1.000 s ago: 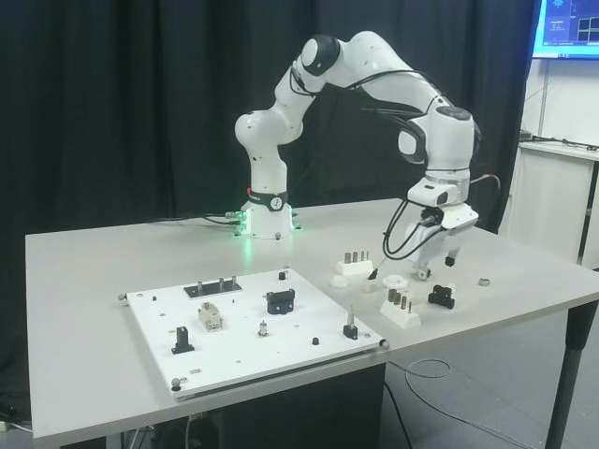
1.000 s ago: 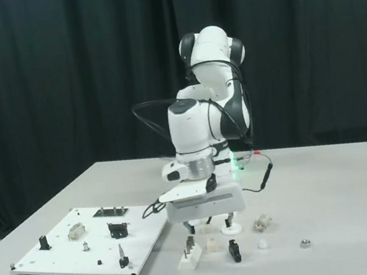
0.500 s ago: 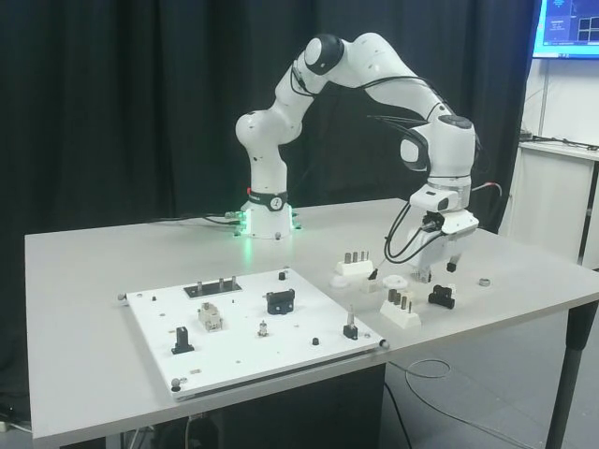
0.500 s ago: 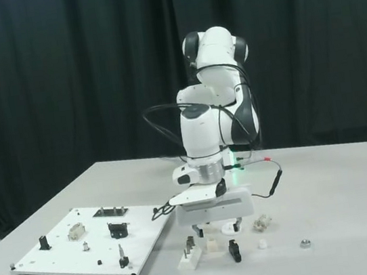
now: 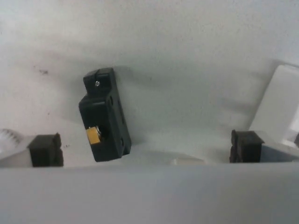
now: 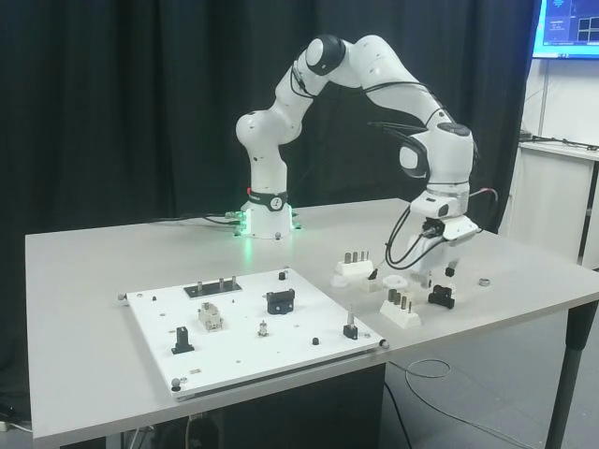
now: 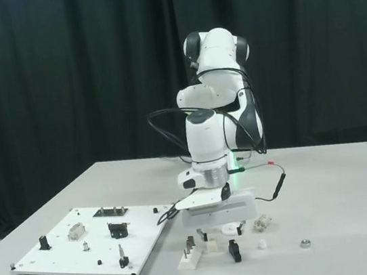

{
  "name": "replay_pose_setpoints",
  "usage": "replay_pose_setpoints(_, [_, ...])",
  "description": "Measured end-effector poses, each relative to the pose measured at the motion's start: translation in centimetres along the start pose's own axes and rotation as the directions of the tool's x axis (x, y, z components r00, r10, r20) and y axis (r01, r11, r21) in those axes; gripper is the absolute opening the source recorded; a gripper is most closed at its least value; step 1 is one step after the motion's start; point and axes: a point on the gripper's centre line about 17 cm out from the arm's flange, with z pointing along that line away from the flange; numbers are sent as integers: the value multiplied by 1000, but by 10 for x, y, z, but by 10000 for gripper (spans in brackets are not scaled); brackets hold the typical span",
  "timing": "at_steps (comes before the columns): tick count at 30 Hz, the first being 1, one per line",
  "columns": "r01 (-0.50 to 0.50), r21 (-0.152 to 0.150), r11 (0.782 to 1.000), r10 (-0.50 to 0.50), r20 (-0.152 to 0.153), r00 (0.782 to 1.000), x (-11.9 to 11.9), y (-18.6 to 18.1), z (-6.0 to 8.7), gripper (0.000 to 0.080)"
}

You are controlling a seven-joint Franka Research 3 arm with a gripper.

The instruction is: Pick D-SUB.

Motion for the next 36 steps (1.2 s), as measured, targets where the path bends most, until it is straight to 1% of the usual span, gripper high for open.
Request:
replay_pose_setpoints(11, [43, 8, 999, -43, 5, 999, -4, -10, 9, 800])
replay_pose_setpoints(22, [66, 12, 998, -66, 5, 998, -6, -19, 17, 800])
replay_pose_setpoints(36, [90, -2, 996, -90, -12, 996, -3, -20, 30, 800])
